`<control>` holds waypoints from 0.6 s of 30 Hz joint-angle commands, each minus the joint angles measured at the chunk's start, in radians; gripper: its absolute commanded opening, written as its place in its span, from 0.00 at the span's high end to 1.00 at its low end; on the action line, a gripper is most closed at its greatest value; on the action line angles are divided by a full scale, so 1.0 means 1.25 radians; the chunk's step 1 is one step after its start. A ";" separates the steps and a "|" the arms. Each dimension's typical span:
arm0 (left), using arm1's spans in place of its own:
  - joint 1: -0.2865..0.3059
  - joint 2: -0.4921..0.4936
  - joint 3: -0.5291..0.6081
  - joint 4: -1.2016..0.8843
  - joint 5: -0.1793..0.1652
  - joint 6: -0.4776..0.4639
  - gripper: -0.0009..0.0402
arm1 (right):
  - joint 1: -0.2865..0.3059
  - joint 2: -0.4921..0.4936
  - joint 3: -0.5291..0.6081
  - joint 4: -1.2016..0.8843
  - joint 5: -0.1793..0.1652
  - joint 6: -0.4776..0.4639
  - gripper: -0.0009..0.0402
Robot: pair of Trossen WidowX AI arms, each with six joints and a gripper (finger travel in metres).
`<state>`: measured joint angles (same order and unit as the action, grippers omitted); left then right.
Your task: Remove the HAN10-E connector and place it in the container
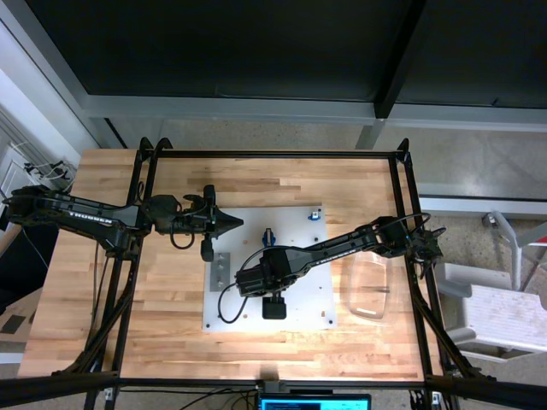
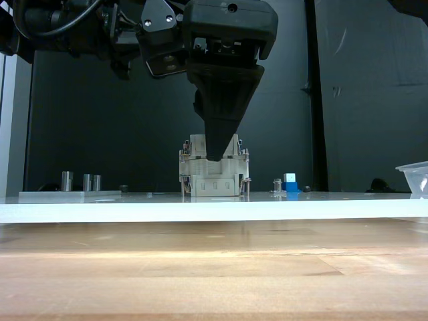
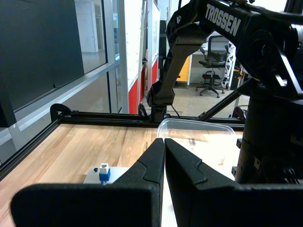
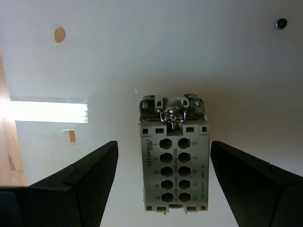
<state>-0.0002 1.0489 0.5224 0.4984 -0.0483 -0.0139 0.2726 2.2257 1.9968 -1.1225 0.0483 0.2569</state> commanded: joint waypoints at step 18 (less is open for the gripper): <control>0.000 0.000 0.000 0.000 0.000 0.000 0.98 | -0.002 -0.005 0.001 -0.001 -0.019 -0.009 0.66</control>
